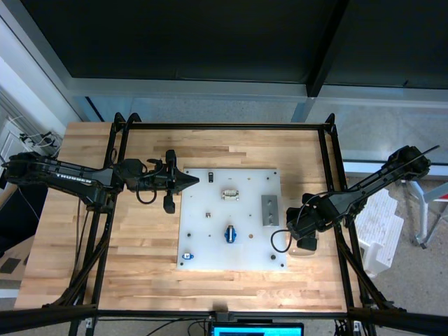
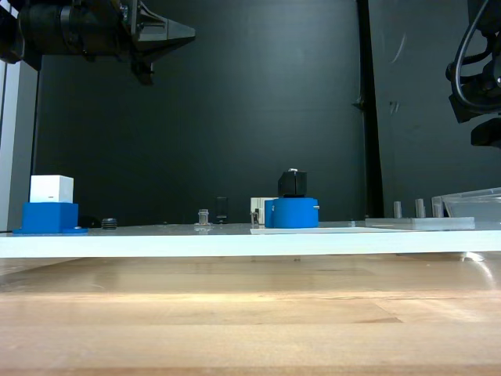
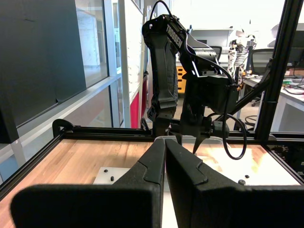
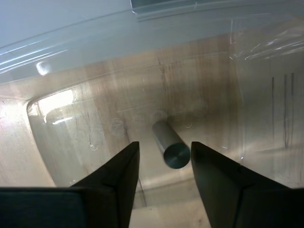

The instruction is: Remove the 16mm cylinder and place in the container

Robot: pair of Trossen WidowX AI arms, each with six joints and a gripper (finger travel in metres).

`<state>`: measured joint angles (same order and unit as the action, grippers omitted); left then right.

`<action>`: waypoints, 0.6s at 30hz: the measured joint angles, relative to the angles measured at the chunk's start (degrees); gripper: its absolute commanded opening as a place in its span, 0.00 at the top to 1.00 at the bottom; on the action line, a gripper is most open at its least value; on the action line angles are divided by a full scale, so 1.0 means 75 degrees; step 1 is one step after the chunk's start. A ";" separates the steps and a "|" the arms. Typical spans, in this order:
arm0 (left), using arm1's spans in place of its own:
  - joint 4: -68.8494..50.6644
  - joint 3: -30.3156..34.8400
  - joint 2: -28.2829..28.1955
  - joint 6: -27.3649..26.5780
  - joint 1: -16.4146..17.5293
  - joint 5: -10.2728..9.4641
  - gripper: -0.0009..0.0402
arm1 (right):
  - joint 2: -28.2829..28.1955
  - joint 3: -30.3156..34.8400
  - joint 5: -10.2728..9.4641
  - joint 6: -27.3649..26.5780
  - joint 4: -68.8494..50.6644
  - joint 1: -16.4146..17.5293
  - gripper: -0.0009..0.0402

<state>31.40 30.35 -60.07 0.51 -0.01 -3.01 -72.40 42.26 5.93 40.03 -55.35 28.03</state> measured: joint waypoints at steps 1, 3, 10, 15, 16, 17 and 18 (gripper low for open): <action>0.0000 0.0003 0.0000 0.0000 0.0000 0.0000 0.98 | 0.0003 0.0026 0.0000 0.0000 -0.0020 -0.0003 0.52; 0.0000 0.0000 0.0000 -0.0003 0.0000 0.0000 0.98 | 0.0006 0.0169 0.0003 0.0000 -0.0117 -0.0003 0.50; 0.0000 0.0000 0.0000 -0.0003 0.0000 0.0000 0.98 | 0.0242 0.1157 0.0064 -0.0079 -0.0965 -0.0023 0.48; 0.0000 0.0003 -0.0003 0.0000 0.0000 0.0000 0.98 | 0.0376 0.1891 0.0067 -0.0300 -0.1355 -0.0061 0.48; 0.0000 0.0000 -0.0003 -0.0003 0.0000 0.0000 0.98 | 0.0393 0.2005 0.0070 -0.0335 -0.1367 -0.0079 0.48; 0.0000 0.0000 -0.0003 0.0000 0.0000 0.0000 0.98 | 0.0405 0.2104 0.0070 -0.0391 -0.1381 -0.0096 0.48; 0.0000 0.0003 -0.0003 0.0000 0.0000 0.0000 0.98 | 0.0405 0.2174 0.0070 -0.0428 -0.1405 -0.0111 0.48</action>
<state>31.40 30.37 -60.10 0.51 -0.01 -3.01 -69.36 58.57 6.46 36.82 -65.89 27.20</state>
